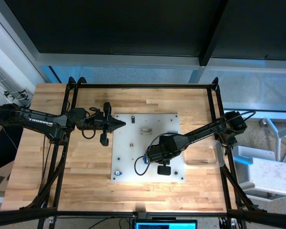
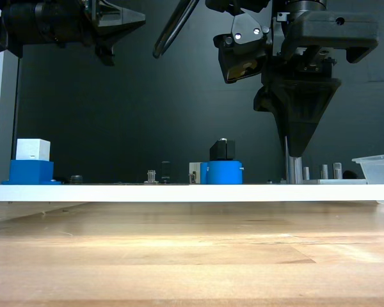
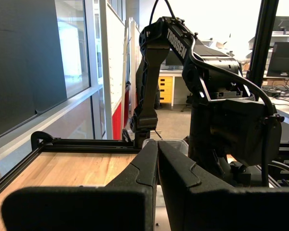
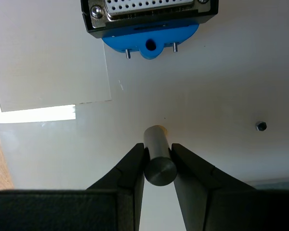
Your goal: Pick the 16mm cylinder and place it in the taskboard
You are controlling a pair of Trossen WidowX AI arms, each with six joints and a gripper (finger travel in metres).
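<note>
The 16mm cylinder [image 4: 160,166] is a dull-grey metal peg, clamped upright between the fingers of my right gripper [image 4: 157,153], which is shut on it. In the low view the right gripper [image 2: 294,150] points straight down. The cylinder [image 2: 293,167] reaches down to the surface of the white taskboard [image 2: 179,192]. From above, the right gripper [image 1: 155,155] hangs over the near middle of the taskboard [image 1: 133,157]. My left gripper [image 1: 121,123] is shut and empty, held high beside the board's left edge, and also shows in the low view [image 2: 137,19] and the wrist view [image 3: 157,159].
A blue fitting with a multi-pin connector [image 4: 149,33] lies just beyond the cylinder. Two blue fittings [image 2: 32,163] [image 2: 224,167] and small pegs [image 2: 329,171] stand on the board. A grey metal block [image 1: 146,130] sits at its far middle. A clear plastic tray [image 1: 205,155] lies right of the board.
</note>
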